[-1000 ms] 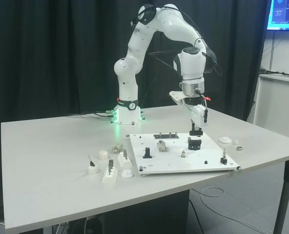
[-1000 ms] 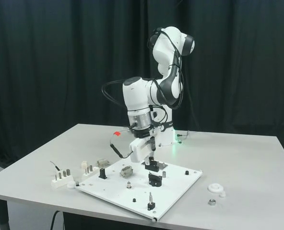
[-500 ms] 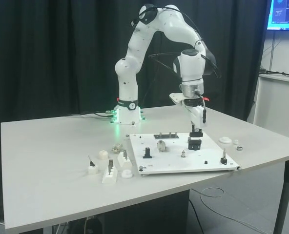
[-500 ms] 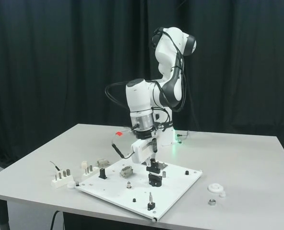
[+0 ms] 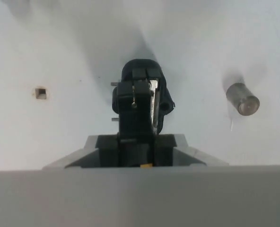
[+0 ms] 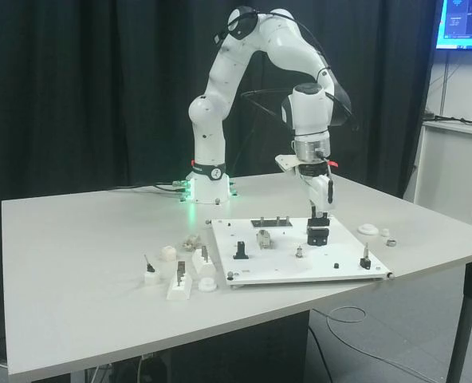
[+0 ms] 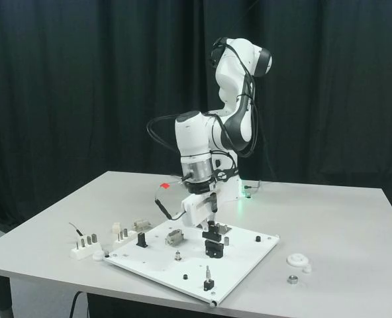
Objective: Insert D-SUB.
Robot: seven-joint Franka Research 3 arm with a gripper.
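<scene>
D-SUB plug [image 5: 139, 101]: black, held upright in the pincer, directly over the black socket block [image 6: 317, 236] on the white board [image 6: 292, 254]; whether they touch cannot be told.
Pincer [image 5: 136, 142]: closed on the plug's body, pointing straight down.
Neighbours: metal peg [image 5: 242, 99] on the board just beside the plug; small square hole [image 5: 41, 93] on the other side.
Progress: plug picked up and lined over its socket; judged that the seating push is left, or only begun.
Worktop [image 6: 84, 239]: grey; loose white gears [image 7: 295, 261] lie off the board.
</scene>
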